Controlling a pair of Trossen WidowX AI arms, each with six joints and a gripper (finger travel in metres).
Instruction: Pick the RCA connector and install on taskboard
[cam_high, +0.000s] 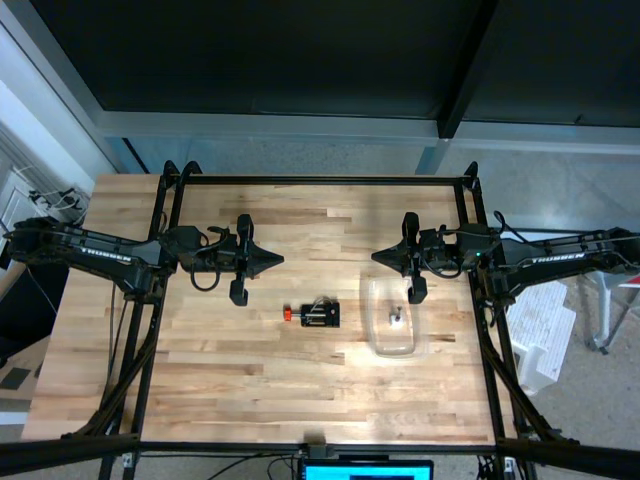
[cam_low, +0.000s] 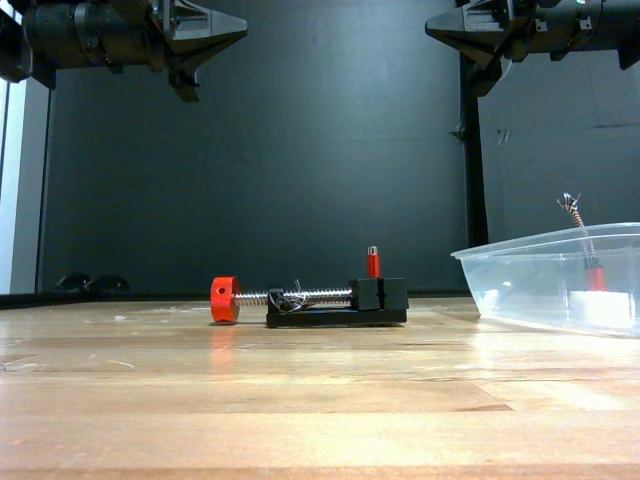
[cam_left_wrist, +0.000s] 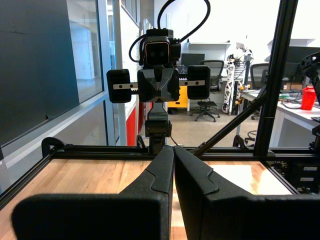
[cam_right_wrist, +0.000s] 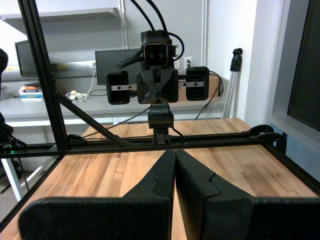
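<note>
The taskboard (cam_high: 318, 314) is a small black block with a red nub and a silvery spring, lying mid-table; the low view shows the taskboard (cam_low: 335, 300) side-on. The RCA connector (cam_high: 397, 319) is a tiny dark piece inside the clear tray (cam_high: 380, 345). My left gripper (cam_high: 278, 260) hovers high at the left, behind the board, its fingers (cam_left_wrist: 162, 167) pressed together and empty. Facing it from the right, my right gripper (cam_high: 377, 258) hangs behind the tray, also shut and empty, fingers (cam_right_wrist: 165, 172) touching. Both the left gripper (cam_low: 240, 30) and the right gripper (cam_low: 432, 28) sit well above the tabletop.
The clear plastic tray (cam_low: 520, 262) stands right of the board and holds a thin wiry piece with a red part (cam_low: 592, 272) over something white (cam_low: 600, 308). Black frame rails (cam_high: 320, 181) border the wooden table. Each wrist view shows the opposite arm head-on.
</note>
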